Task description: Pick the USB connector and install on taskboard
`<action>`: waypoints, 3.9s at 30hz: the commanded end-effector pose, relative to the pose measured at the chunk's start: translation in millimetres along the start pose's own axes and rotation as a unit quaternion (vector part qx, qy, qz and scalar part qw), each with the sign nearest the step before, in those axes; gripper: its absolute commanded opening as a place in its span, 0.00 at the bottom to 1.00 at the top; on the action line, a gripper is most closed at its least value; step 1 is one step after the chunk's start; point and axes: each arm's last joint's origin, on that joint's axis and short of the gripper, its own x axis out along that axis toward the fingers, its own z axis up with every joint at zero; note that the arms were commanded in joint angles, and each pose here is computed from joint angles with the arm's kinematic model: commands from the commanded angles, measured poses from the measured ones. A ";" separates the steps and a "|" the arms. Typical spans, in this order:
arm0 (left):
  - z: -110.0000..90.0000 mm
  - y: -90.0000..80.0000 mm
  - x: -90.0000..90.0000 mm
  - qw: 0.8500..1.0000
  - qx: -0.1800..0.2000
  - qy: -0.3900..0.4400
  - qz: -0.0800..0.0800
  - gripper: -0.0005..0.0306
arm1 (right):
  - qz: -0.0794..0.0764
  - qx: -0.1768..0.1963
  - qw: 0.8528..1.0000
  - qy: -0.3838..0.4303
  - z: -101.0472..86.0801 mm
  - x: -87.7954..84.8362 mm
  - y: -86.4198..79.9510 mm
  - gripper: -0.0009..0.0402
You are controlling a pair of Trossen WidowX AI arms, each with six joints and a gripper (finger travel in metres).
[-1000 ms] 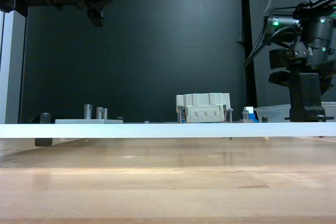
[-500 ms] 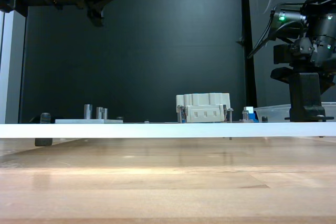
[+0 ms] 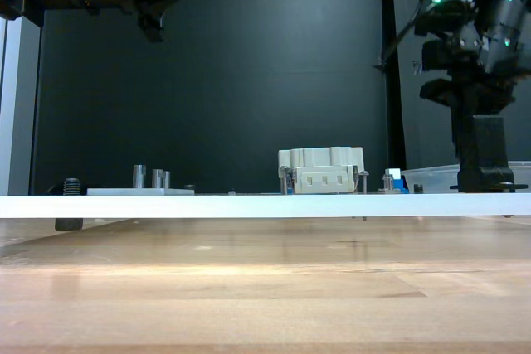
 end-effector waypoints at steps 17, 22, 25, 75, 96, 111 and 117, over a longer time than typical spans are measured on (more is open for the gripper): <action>0.2 0.0 0.0 1.000 0.000 0.000 0.000 0.02 | 0.014 0.046 0.999 -0.004 51.1 -32.2 21.6 0.02; 0.2 0.1 0.0 1.000 0.000 0.000 0.000 0.02 | 0.022 0.034 0.999 -0.003 65.5 -33.6 38.4 0.02; 0.2 0.1 0.0 1.000 0.000 0.000 0.000 0.02 | 0.022 0.025 0.999 0.002 75.3 -32.8 51.0 0.02; 0.2 0.0 0.0 1.000 0.000 0.000 0.000 0.02 | 0.050 0.050 0.997 0.010 175.4 -3.3 204.9 0.02; 0.3 0.1 0.1 1.000 0.000 -0.001 0.000 0.02 | 0.053 0.045 0.997 0.016 184.4 7.8 227.2 0.02; 0.2 0.0 0.0 1.000 0.000 0.000 0.000 0.02 | 0.051 0.044 0.998 0.018 181.1 10.5 229.9 0.02; 0.2 0.0 0.0 1.000 0.000 0.000 0.000 0.02 | 0.042 0.042 0.998 0.018 180.8 16.3 232.5 0.02</action>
